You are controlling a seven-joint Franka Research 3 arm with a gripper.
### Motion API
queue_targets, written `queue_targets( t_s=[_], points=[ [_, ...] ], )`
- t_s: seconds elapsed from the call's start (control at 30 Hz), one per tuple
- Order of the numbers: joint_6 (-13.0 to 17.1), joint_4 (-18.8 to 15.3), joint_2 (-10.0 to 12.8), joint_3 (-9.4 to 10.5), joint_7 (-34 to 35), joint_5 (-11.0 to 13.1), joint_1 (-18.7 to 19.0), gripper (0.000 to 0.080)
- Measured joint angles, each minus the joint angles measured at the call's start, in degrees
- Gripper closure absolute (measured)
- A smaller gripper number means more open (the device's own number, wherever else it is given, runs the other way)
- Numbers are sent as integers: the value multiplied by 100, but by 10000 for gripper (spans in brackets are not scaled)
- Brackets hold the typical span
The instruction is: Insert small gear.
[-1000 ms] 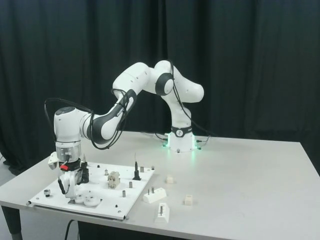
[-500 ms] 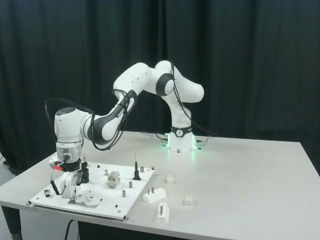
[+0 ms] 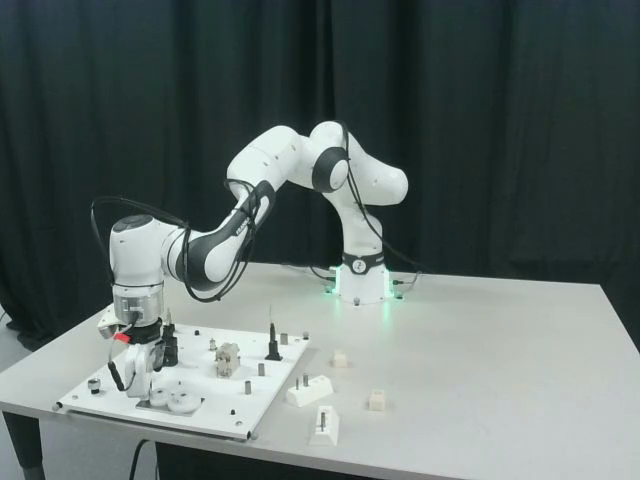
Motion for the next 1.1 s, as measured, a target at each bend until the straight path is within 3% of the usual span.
queue_targets(
  t_s=[0.37,0.4,0.57,0.6,0.77,0.8,1.1],
  points=[
    [30,1,7,-9,-157,-28,9,608],
    [48,2,7,-9,-209,-51,12,552],
    [88,49,6,-37,-410,-89,41,552],
    [88,66,6,-51,-410,-89,51,194],
    [57,142,-2,-167,-417,-116,122,194],
    [33,155,-6,-192,-425,-127,136,40],
    [-64,226,-51,-241,-441,-98,189,12]
  ],
)
